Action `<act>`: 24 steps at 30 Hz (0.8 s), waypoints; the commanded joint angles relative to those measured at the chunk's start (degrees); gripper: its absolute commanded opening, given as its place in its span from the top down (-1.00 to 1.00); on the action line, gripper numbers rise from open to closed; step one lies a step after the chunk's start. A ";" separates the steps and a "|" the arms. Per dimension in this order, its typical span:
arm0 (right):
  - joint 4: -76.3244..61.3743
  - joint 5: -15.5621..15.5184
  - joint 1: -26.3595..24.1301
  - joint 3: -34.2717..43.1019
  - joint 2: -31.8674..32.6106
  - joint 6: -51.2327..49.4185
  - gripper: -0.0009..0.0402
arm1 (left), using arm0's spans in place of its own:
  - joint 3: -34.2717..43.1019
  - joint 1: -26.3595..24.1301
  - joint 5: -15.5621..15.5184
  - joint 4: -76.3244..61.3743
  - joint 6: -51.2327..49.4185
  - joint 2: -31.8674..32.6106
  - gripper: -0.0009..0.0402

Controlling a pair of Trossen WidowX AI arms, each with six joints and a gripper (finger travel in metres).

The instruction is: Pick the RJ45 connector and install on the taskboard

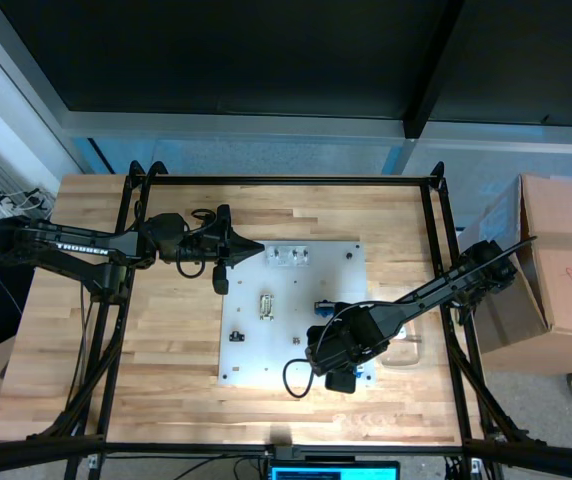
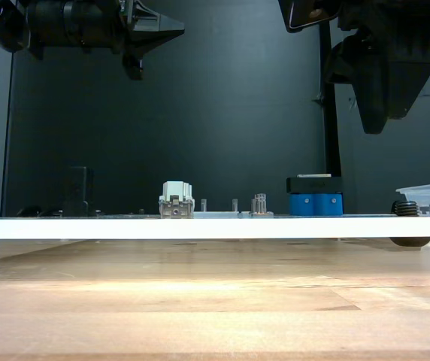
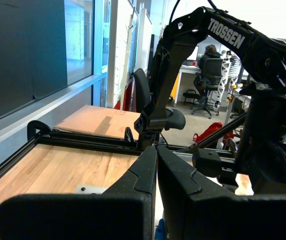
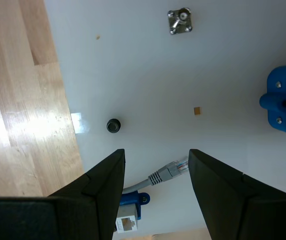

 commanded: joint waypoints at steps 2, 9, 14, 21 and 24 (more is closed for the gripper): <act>0.07 0.00 -0.04 -0.79 -0.07 5.31 0.17 | 0.02 0.00 0.02 0.04 0.02 0.02 0.96; 0.35 0.15 -1.05 -4.33 -0.07 26.23 0.15 | 0.02 0.02 0.02 0.02 0.02 0.02 0.96; 0.83 0.02 -2.32 -6.73 -0.07 36.89 0.08 | 0.02 0.02 0.02 0.02 0.02 0.02 0.96; 1.20 -0.07 -2.78 -6.86 -0.07 26.43 0.01 | 0.02 0.00 0.02 0.02 0.02 0.02 0.96; 0.74 -0.55 -2.78 -6.45 -0.42 5.81 0.03 | 0.02 0.00 0.02 0.04 0.02 0.02 0.96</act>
